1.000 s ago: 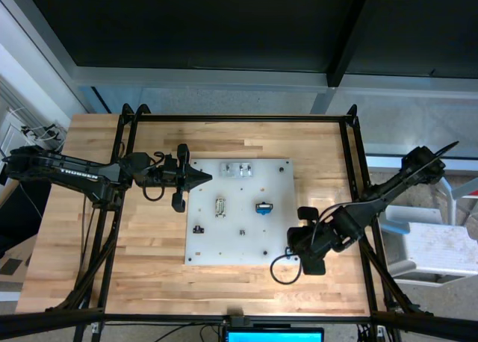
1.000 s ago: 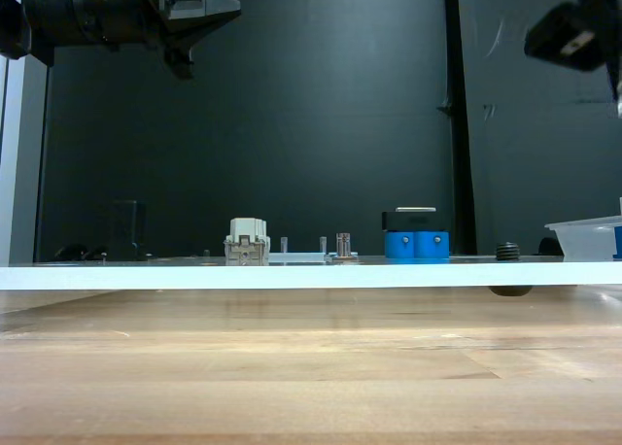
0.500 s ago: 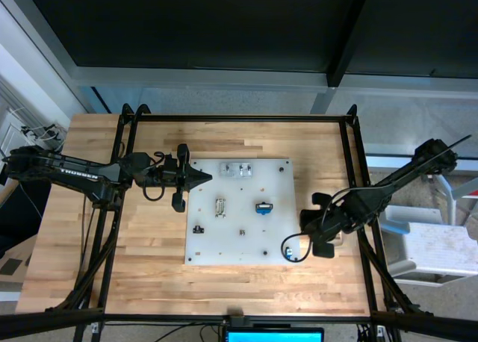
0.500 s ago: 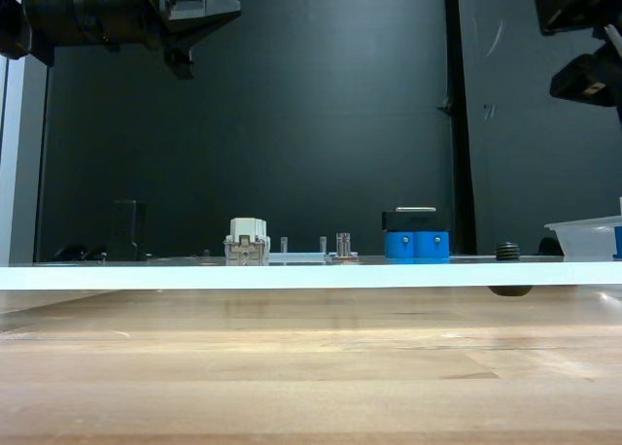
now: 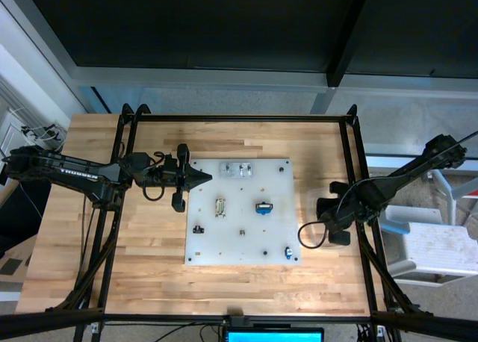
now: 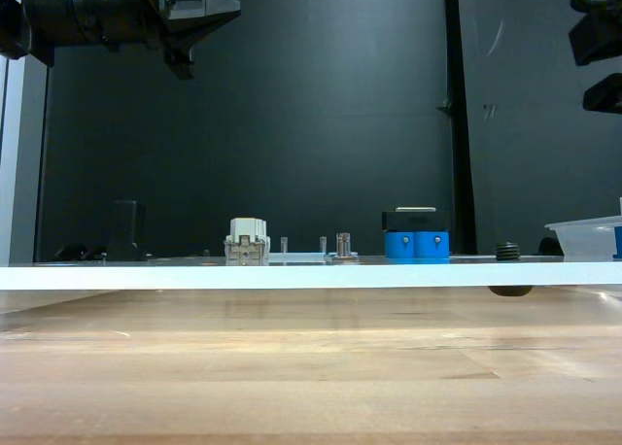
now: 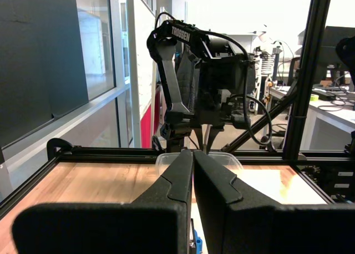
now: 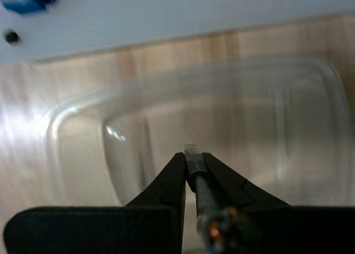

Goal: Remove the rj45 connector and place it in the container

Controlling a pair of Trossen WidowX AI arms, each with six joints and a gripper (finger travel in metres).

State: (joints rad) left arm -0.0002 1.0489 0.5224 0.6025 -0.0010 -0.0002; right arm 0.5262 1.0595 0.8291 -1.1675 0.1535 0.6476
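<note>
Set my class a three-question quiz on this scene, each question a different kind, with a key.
1. Fill in: the left hand, raised near the white board's left edge, is ___ (open/shut).
2. True or false: the left hand grips the rj45 connector.
3. The right hand hangs over: A the white board; B the container; C the floor.
Key: 1 shut; 2 false; 3 B.

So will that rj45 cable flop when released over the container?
Probably floppy: the cable sags in a loop under the right end effector, shut on it above the container. Probably light, as a tip pinch carries it. Left end effector hangs shut at the board's far-left corner.
</note>
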